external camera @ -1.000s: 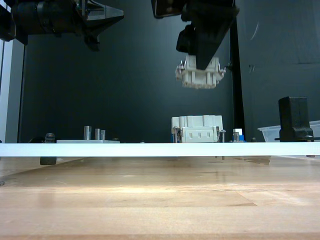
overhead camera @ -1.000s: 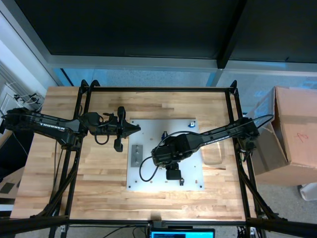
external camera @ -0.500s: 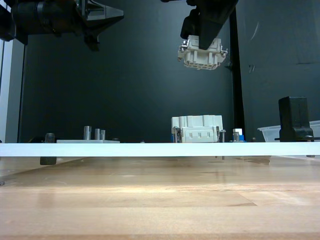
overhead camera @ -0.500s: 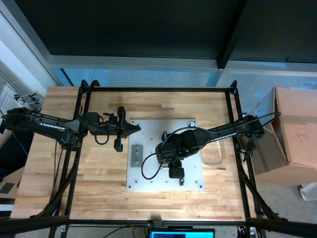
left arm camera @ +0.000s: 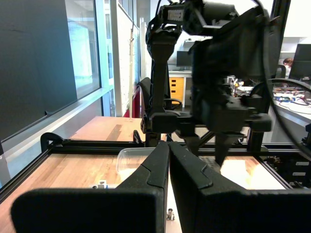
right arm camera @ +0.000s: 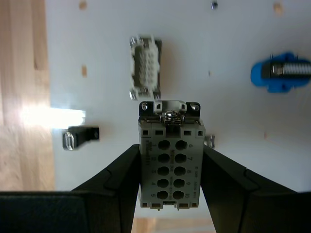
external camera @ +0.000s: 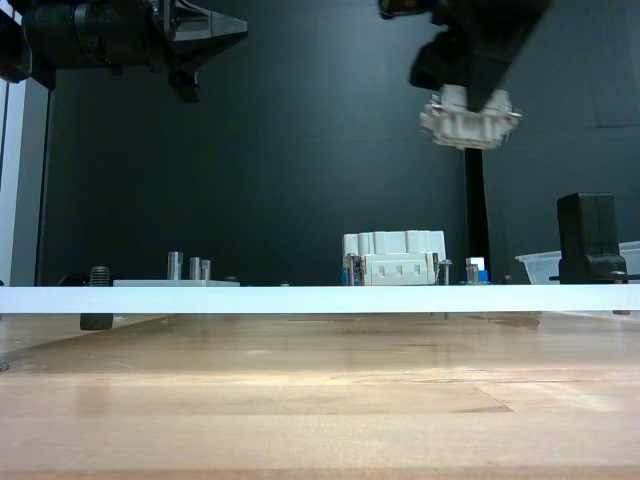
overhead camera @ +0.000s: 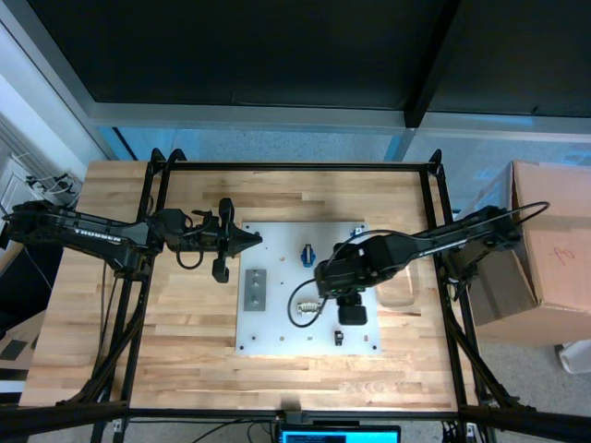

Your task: Remove the HAN10E connector from the taskboard and place in the container

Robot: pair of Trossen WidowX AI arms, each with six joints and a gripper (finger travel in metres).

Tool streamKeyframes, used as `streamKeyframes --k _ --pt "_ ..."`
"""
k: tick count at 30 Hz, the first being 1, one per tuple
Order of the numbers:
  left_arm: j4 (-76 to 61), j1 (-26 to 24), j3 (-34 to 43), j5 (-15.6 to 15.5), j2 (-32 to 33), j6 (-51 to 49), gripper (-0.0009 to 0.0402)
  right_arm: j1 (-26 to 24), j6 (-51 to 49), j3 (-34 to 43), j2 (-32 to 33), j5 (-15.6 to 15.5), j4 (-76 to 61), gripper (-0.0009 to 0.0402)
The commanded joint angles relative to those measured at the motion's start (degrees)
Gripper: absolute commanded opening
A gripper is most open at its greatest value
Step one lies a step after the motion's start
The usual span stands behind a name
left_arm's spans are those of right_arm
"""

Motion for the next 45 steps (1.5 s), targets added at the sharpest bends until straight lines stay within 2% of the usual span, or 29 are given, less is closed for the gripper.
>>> streamKeyframes --k 1,11,26,45 --pt "0.0 0.0 0.0 0.0 0.0 0.0 0.0000 0.0 0.8 -5.0 -3.7 0.0 1.1 0.0029" --pt "0.0 0.0 0.0 0.0 0.0 0.0 0.0000 0.0 4.4 -17.3 -14.0 0.0 1.4 0.0029" --pt "0.0 0.0 0.0 0.0 0.0 0.0 0.0000 0.0 10.3 -30.9 -25.6 0.5 1.7 0.0029" --pt "0.0 0.0 0.0 0.0 0.0 0.0 0.0000 -0.1 13.1 -38.9 -27.9 0.5 2.0 0.0029"
